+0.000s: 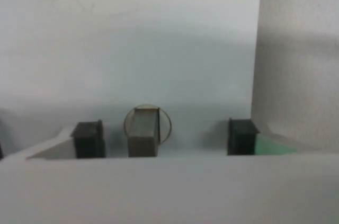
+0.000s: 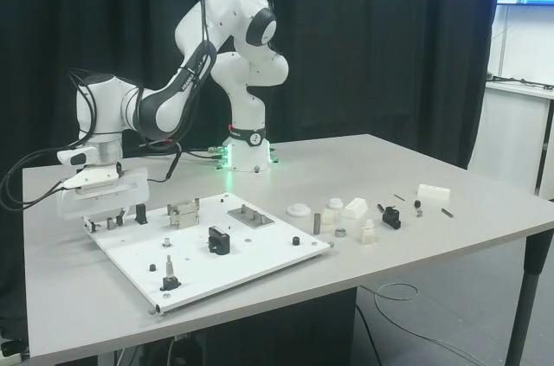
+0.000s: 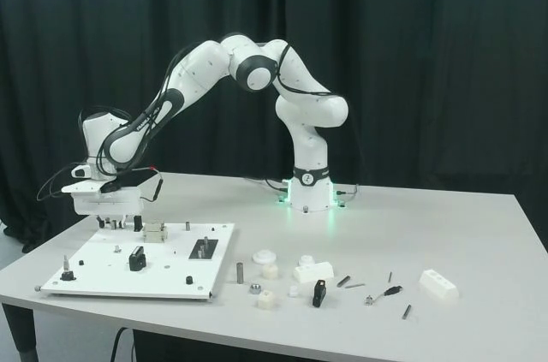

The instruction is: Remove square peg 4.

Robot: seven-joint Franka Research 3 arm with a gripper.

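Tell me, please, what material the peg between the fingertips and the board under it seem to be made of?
The peg looks like metal with a dull grey, brushed finish: flat faces, crisp edges, a soft sheen. The board looks like white plastic or painted sheet, smooth and matte; which one cannot be told. The gripper fingertips look like black plastic or rubber.

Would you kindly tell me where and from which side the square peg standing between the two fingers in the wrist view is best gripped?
Grip the square peg on its upper part, on two opposite flat sides, coming straight down from above. It stands upright on the white board, so a vertical approach probably suits lifting it out. The gripper hangs over it with its jaws apart, one black finger on either side.
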